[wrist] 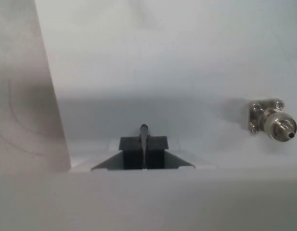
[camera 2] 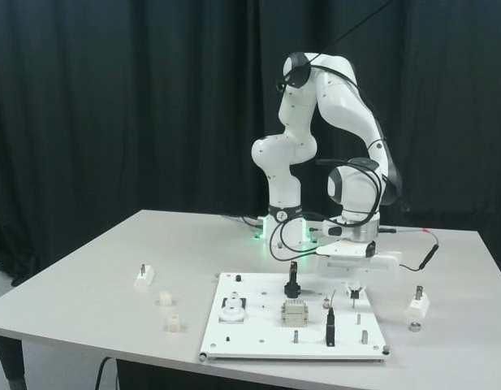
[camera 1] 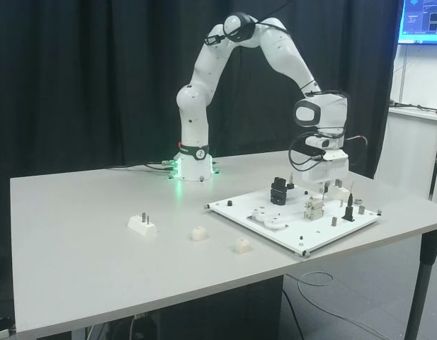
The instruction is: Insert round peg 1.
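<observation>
Bright, even overhead light; the wrist view is soft, with a broad shadow under the pincer point(wrist: 144, 159).

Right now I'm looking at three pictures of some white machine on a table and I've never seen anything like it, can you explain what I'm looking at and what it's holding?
The white machine is a robot arm with several joints, bolted to a grey table. Two pictures come from cameras standing in the room, at different sides. The third comes from a camera on the arm's wrist, looking down past its hand, the two-fingered part that grasps.

In that wrist picture the black fingers are closed on a thin dark peg, which pokes out past them. A small metal connector sits on the surface below, off to one side.

On the table lies a white board carrying small fittings and posts; the hand hangs just above it. Apart from the board stand a few small white blocks, two of them with pins sticking up.
</observation>
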`<control>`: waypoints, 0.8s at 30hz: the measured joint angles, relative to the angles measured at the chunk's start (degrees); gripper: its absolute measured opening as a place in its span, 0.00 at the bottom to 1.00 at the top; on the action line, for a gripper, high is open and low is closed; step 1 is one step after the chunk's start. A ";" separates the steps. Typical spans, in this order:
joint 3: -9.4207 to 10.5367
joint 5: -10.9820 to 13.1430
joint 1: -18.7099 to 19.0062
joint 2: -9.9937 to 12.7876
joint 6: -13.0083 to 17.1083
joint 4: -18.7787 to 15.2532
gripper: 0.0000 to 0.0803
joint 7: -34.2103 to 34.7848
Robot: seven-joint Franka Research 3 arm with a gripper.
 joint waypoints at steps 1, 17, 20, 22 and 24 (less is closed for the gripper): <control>0.03 0.04 0.00 0.12 0.12 0.01 0.02 0.01; 0.12 0.27 -0.23 0.15 -0.11 0.57 0.43 1.42; 0.11 0.27 -0.45 -0.49 -1.43 1.05 0.43 1.42; 0.11 0.27 -0.61 -1.06 -2.30 1.33 0.43 1.42; 0.07 0.27 -0.74 -1.73 -3.35 1.57 0.95 1.42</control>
